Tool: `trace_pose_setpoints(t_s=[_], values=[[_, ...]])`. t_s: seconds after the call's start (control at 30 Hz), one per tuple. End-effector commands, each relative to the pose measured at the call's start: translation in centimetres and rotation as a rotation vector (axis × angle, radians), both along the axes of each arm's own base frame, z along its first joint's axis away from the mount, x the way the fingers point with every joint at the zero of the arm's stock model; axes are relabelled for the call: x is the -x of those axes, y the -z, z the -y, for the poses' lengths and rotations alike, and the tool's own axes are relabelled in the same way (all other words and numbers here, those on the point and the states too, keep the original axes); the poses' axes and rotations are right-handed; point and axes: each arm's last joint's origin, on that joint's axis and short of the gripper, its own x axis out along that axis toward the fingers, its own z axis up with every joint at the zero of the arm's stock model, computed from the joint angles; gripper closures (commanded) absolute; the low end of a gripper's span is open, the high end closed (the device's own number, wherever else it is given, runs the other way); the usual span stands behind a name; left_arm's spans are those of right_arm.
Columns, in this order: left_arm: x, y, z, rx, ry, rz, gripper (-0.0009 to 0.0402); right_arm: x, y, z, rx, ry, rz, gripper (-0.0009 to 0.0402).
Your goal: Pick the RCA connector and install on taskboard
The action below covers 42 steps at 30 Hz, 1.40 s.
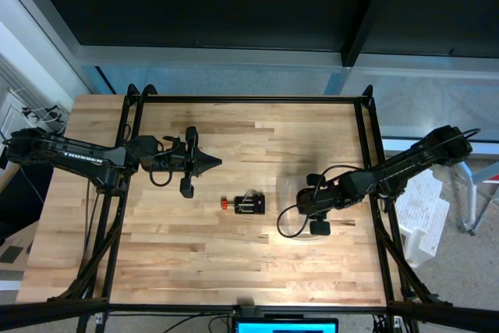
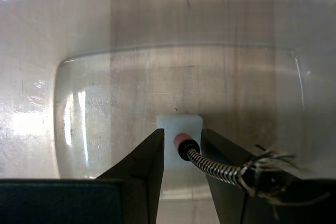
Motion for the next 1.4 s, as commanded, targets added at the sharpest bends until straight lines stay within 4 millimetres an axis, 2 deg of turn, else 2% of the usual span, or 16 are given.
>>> trace_pose_setpoints(t_s=[0.03, 0.67, 1.03, 1.4], values=[[0.0, 0.0, 0.0, 0.000, 0.000, 0.000, 0.0393, 0.0, 0.0, 0.0, 0.000, 0.000, 0.000, 0.0316], [0.0, 0.0, 0.0, 0.000, 0.000, 0.000, 0.0393, 0.0, 0.0, 0.0, 0.003, 0.001, -0.002, 0.0394], [0.0, 0.0, 0.0, 0.000, 0.000, 0.000, 0.0393, 0.2, -0.5, 0.1, 0.005, -0.001, -0.007, 0.0391], [0.0, 0.0, 0.0, 0.000, 0.000, 0.000, 0.0393, 0.4, -2.5, 0.1, 0.000, -0.003, 0.009, 0.0391]])
